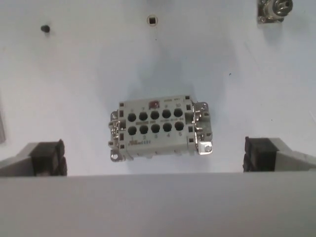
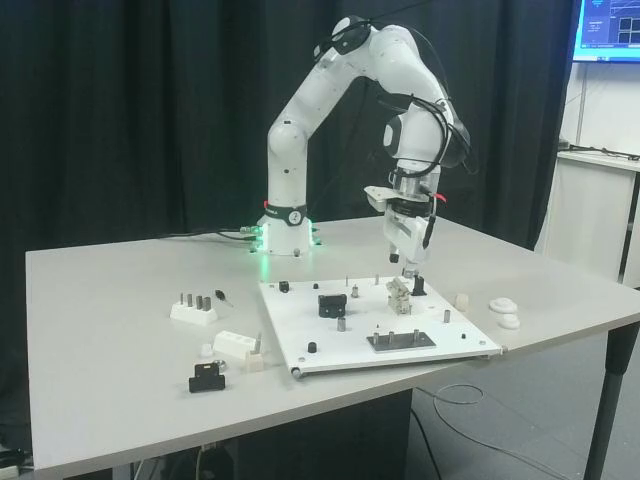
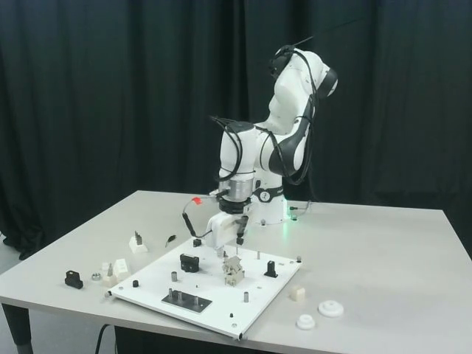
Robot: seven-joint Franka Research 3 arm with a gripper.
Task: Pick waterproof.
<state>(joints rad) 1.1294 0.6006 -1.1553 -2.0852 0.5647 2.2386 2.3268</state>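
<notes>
The waterproof connector [image 1: 157, 129] is a grey rectangular block with two rows of black holes and metal clips at both ends. It rests on the white board [image 1: 74, 89]. My gripper [image 1: 154, 157] hangs open above it, with its black fingertips [image 1: 49, 158] spread wide on either side and touching nothing. In the first room view the gripper [image 2: 408, 262] is just over the connector [image 2: 400, 296] on the board [image 2: 300, 340]. The second room view shows the same, gripper [image 3: 230, 247] above connector [image 3: 234, 270].
A round metal connector [image 1: 275, 10], a black peg [image 1: 45, 28] and a small socket [image 1: 152, 19] sit further out on the board. A black block [image 2: 331, 303] and a metal plate [image 2: 402, 341] also stand on it. White fixtures [image 2: 193, 311] and round white parts [image 2: 505, 305] lie on the table.
</notes>
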